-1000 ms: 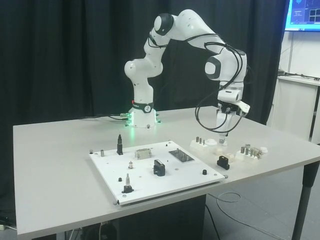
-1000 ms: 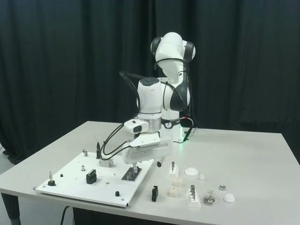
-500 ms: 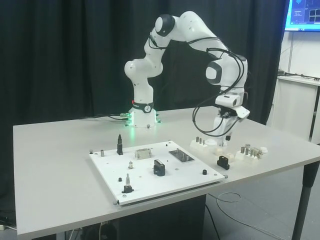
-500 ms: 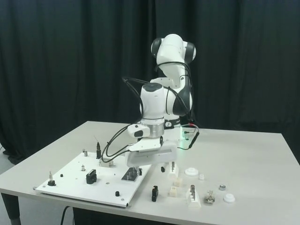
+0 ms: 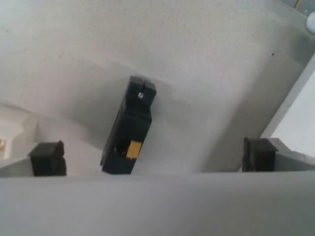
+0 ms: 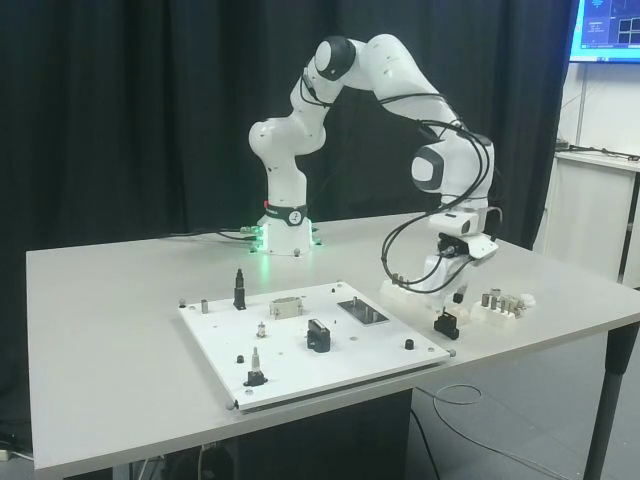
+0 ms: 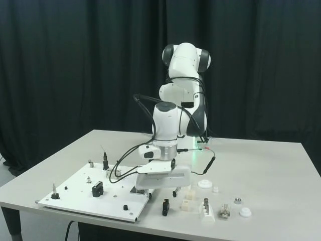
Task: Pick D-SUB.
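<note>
The D-SUB (image 5: 129,127), a black block lying on the grey table (image 5: 206,59), sits at centre-left of the wrist view, between and beyond the spread, empty fingers (image 5: 47,158) of the gripper (image 5: 152,157). Its long axis runs near-vertical, tilted with its top rightward.

In the first room view, the gripper (image 6: 456,296) hangs just above the D-SUB (image 6: 446,322), right of the white board (image 6: 310,345).

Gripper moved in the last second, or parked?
Yes. In the first room view the gripper has come down and toward the table's front edge, from above the white holder to just over the black connector.
</note>
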You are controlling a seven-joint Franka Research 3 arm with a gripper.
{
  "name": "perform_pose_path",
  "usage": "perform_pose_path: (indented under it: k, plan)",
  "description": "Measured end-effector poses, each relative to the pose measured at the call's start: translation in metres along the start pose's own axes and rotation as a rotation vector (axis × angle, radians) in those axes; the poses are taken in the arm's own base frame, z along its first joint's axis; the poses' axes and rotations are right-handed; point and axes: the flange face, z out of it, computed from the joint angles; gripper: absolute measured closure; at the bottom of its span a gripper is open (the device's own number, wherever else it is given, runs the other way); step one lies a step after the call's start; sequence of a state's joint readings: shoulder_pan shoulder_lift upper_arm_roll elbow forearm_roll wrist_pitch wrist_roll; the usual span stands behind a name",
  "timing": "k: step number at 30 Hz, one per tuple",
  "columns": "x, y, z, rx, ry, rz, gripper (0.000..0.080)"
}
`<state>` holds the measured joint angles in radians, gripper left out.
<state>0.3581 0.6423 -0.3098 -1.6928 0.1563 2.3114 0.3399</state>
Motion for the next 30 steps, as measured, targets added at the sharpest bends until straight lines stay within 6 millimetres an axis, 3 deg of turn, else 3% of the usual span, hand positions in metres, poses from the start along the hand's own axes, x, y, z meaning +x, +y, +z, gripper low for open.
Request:
perform_pose_path:
  k: [8,30]
  plan:
    - [-0.003,0.000,0.013,-0.008,-0.008,0.013,0.0003]
    - [-0.014,-0.004,0.024,-0.009,-0.030,0.028,0.0003]
